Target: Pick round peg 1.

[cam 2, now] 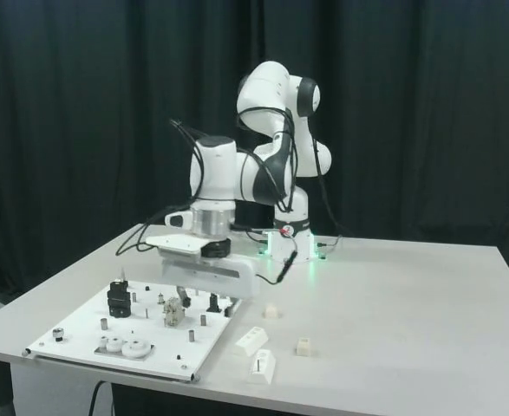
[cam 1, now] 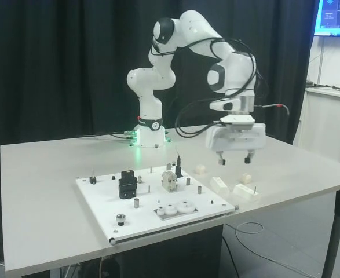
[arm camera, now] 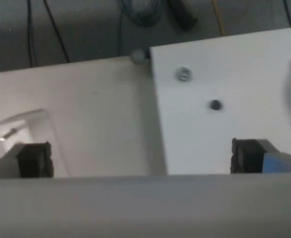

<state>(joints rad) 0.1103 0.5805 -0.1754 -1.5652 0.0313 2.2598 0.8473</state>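
First room view: round peg 1 (cam 1: 136,202) upright on white board (cam 1: 100,200)

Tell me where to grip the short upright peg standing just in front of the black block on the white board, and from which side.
Take the peg by its upper shaft, straight down from above: it stands upright on the white board, nothing touching its sides. The gripper has its jaws apart, likely wide enough.

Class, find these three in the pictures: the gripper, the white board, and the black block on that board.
gripper (cam 1: 233,157), first room view, midway between the fingertips.
white board (cam 1: 100,200), first room view, bare top surface.
black block (cam 1: 127,184), first room view, its front face.
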